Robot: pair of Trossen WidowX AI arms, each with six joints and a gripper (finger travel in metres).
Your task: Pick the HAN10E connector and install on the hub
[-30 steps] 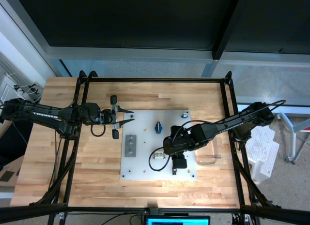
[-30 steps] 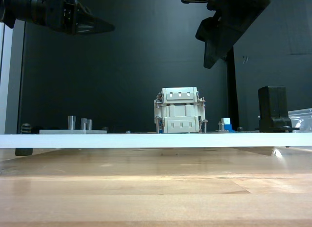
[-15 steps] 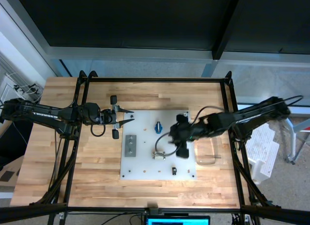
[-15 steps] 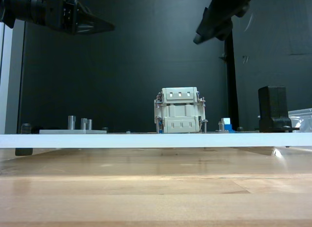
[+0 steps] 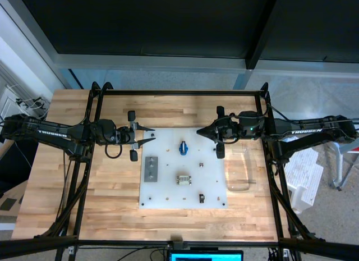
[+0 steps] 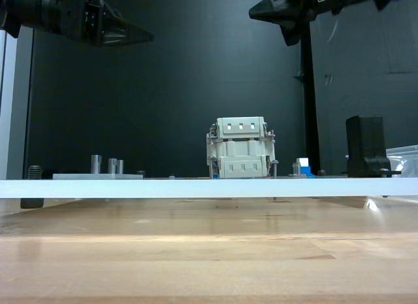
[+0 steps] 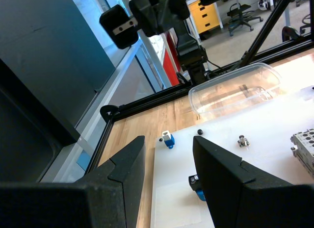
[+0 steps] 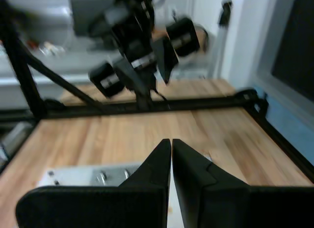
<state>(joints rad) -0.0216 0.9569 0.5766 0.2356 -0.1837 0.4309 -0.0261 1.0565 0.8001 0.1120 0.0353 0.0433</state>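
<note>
Right gripper (image 5: 198, 131), jaws together, has pulled back across the white plate (image 5: 168, 193) to its far edge. HAN10E connector (image 6: 240, 129) sits atop the hub (image 6: 240, 165). Left gripper (image 5: 149, 134) unmoved, jaws apart.

Matte black jointed arms (image 5: 50, 132), white lettering (image 5: 305, 128), looped black cables (image 5: 112, 154); left gripper (image 5: 152, 135) and right gripper (image 5: 201, 131), black wedge-shaped fingers (image 7: 122, 179)
</note>
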